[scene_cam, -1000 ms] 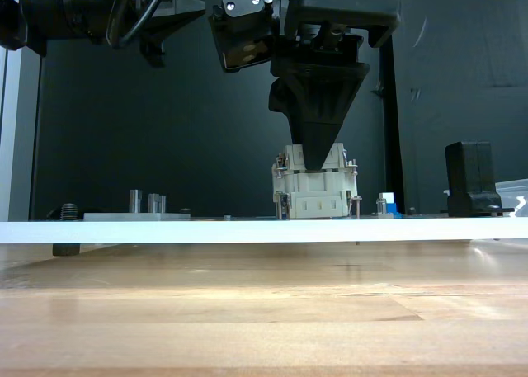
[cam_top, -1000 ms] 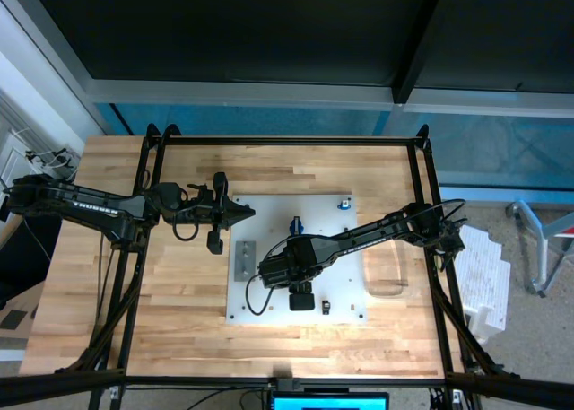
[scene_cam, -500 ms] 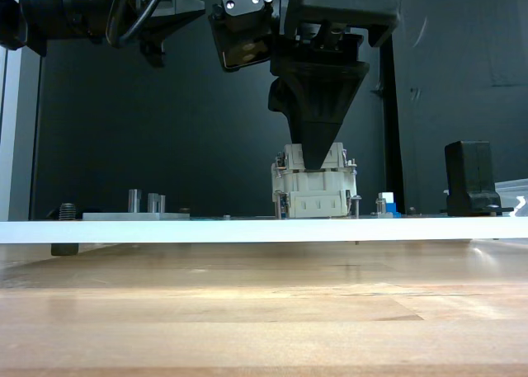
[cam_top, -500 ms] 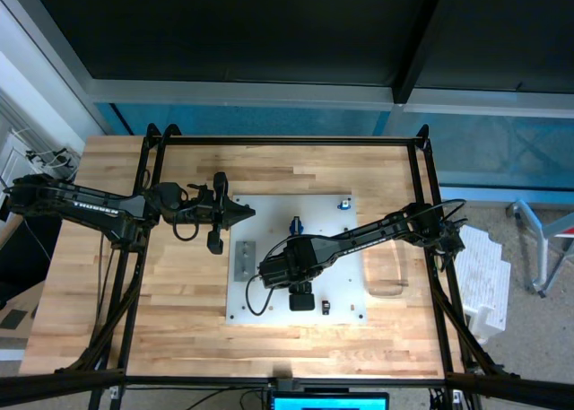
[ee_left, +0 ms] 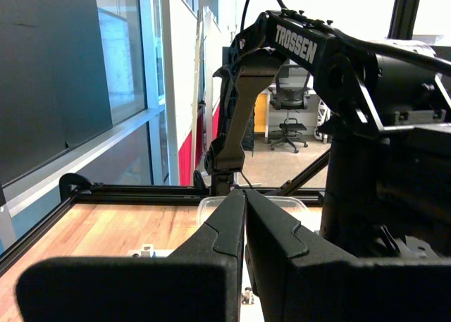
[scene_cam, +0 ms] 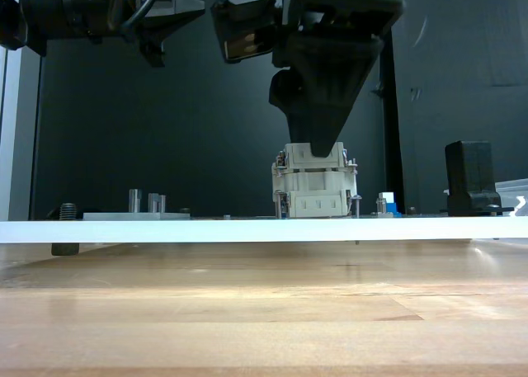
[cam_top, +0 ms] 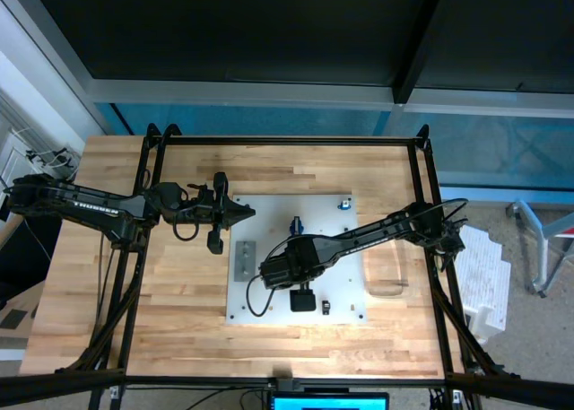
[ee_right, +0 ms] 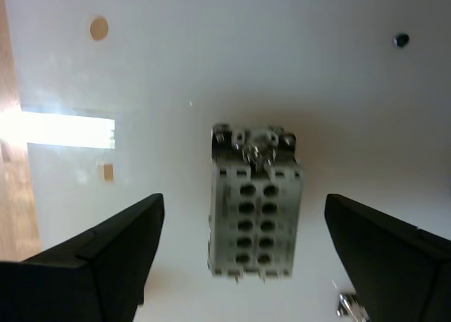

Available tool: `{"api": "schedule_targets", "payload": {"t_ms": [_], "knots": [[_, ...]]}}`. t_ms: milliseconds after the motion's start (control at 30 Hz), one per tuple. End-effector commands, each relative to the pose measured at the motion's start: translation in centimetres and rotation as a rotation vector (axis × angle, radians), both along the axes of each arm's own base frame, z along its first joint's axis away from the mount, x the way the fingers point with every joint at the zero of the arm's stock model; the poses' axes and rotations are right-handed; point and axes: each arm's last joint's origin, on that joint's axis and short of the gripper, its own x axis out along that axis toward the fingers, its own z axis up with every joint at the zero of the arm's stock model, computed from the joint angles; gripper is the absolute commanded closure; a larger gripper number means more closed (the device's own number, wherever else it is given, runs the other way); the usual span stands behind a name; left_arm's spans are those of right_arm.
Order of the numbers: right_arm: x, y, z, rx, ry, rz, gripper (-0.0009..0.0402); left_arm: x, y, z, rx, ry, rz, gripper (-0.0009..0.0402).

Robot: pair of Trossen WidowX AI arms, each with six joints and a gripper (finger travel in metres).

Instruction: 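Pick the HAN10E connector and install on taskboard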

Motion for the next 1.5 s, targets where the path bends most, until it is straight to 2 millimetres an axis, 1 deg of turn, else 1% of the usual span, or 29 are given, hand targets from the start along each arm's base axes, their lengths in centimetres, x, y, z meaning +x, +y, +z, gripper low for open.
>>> {"api": "schedule_targets", "payload": {"t_ms": [33,200,400,600,700,1000,1100,1267,1367,1500], "knots": [[-0.4,-0.2,1.0,-0.001,-0.007,-0.004,0.0042,0.0,0.0,0.0,0.000,0.000,0.000,0.0392],[-1.4,-0.6,3.3,-0.021,-0.050,-0.011,0.0025,0.0,0.0,0.0,0.000,0.000,0.000,0.0392],[-2.8,-1.3,6.0,-0.024,-0.101,-0.020,0.0024,0.0,0.0,0.0,0.000,0.000,0.000,0.0392],[-4.2,-1.8,7.9,-0.017,-0.128,-0.024,0.0024,0.0,0.0,0.0,0.000,0.000,0.000,0.0392],[-4.6,-2.0,8.3,-0.017,-0.130,-0.021,0.0024,0.0,0.0,0.0,0.000,0.000,0.000,0.0392],[-4.7,-2.0,7.7,-0.016,-0.130,-0.022,0.0024,0.0,0.0,0.0,0.000,0.000,0.000,0.0392],[-4.8,-2.4,8.1,0.011,-0.181,-0.035,0.0024,0.0,0.0,0.0,0.000,0.000,0.000,0.0392],[-6.0,-3.7,8.8,0.033,-0.292,-0.059,0.0031,0.0,0.0,0.0,0.000,0.000,0.000,0.0392],[-7.0,-4.4,9.6,0.053,-0.411,-0.052,0.0049,0.0,0.0,0.0,0.000,0.000,0.000,0.0392],[-8.8,-5.9,10.2,0.065,-0.522,-0.071,0.0086,0.0,0.0,0.0,0.000,0.000,0.000,0.0392]]}}
